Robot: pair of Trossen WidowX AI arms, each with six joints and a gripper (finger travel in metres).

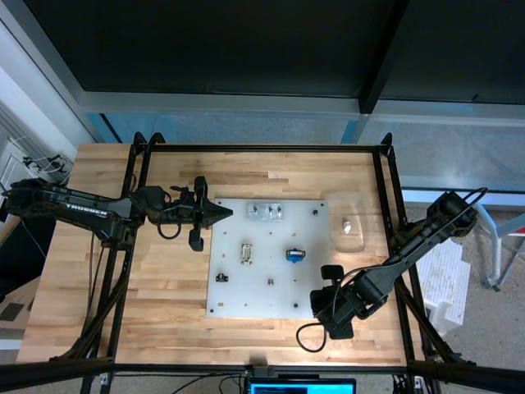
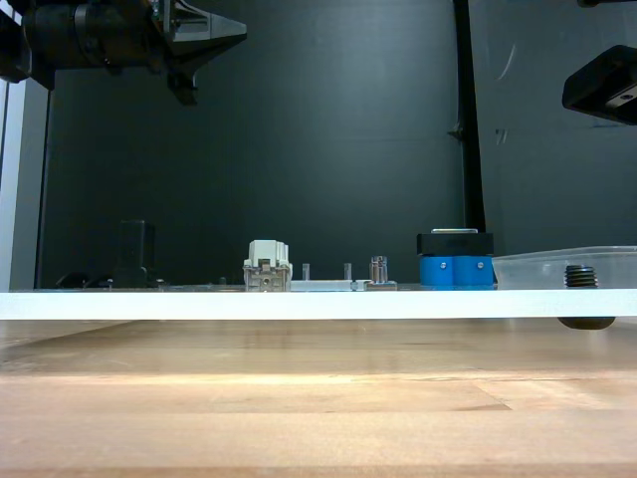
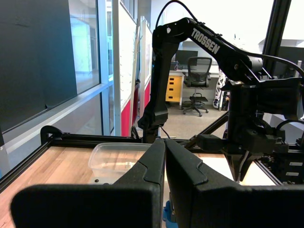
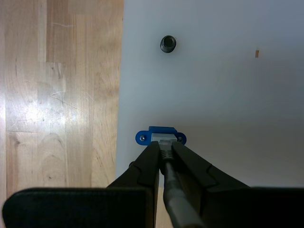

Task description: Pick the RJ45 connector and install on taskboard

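Left pincer [image 1: 221, 213]: raised well above the desk [image 1: 164, 312], just off the taskboard's far left corner and pointing in over it. Its fingers are pressed together with nothing between them.

Right pincer [image 4: 165, 144]: over the taskboard's near right corner and pointing down at the plate. It is narrowed onto the RJ45 connector.

RJ45 connector [image 4: 166, 151]: a small greyish-white plug clamped between the right pincer's fingertips, with a grey stem running back between the fingers. Its tip meets a small blue fitting [image 4: 142, 137]. I cannot tell whether it is seated in that fitting.

Small blue fitting: lies flat on the taskboard, close to one of its edges, with bare desk wood just beyond.

Taskboard [image 1: 246, 287]: a white square plate lying flat at the middle of the desk. A dark screw head [image 4: 167, 43] sits farther in from the blue fitting.

Other fittings on the plate: silver blocks [image 1: 267, 213] near the far edge, a pale block [image 1: 246, 252] left of centre, and a blue and black part [image 1: 294, 255] near the centre.

Clear tray [image 1: 362, 240]: on the desk just beside the taskboard's far right corner, with a small whitish piece [image 1: 348, 223] inside.
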